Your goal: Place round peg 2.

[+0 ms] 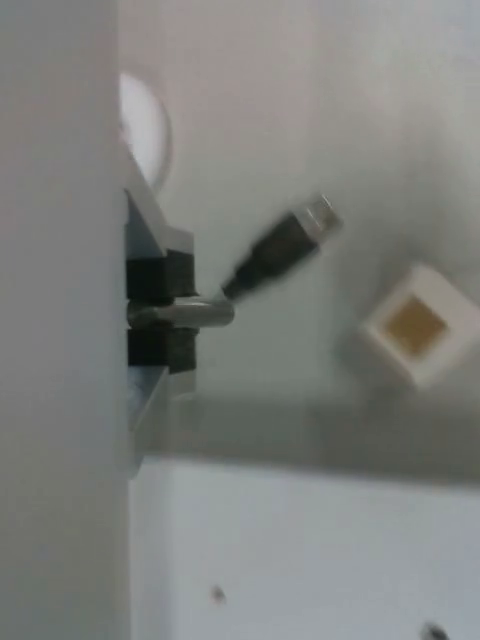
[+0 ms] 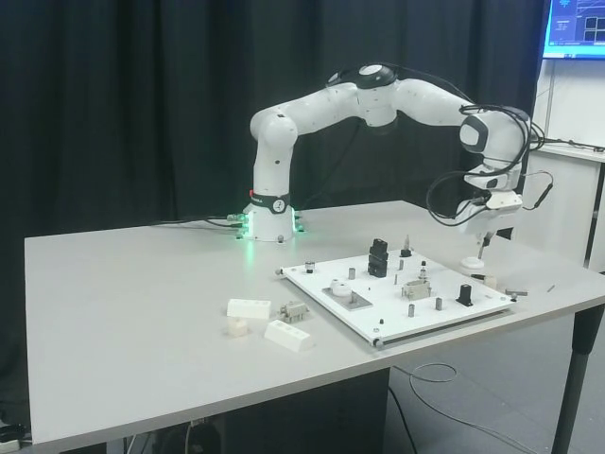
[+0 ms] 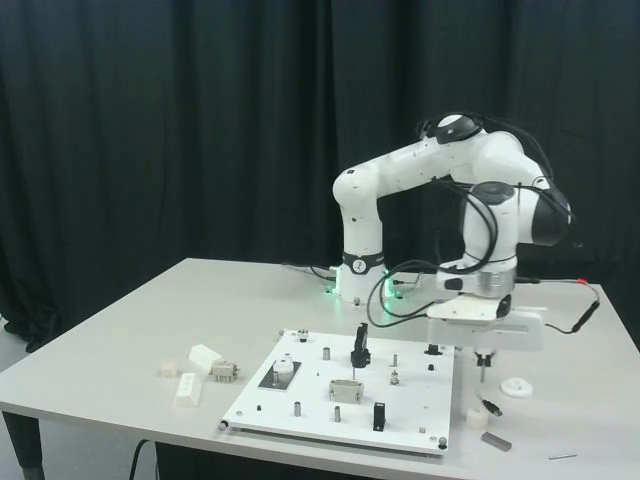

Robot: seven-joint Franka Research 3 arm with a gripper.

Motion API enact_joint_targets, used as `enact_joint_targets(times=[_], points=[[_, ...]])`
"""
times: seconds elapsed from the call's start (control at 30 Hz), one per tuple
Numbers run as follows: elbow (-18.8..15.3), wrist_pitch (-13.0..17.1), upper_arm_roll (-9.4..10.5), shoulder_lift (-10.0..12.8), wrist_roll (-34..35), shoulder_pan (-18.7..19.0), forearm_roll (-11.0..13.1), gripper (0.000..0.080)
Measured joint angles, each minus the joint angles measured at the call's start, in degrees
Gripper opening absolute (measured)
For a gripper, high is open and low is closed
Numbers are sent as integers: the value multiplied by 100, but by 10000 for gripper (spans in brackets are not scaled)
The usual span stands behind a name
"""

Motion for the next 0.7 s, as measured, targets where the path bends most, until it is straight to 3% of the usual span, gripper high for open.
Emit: enact_joint_targets(times=[0.33, 0.7], points=[[-33, 167, 88, 23, 486, 437, 0, 59], [-248, 822, 227, 51, 702, 810, -1, 59]])
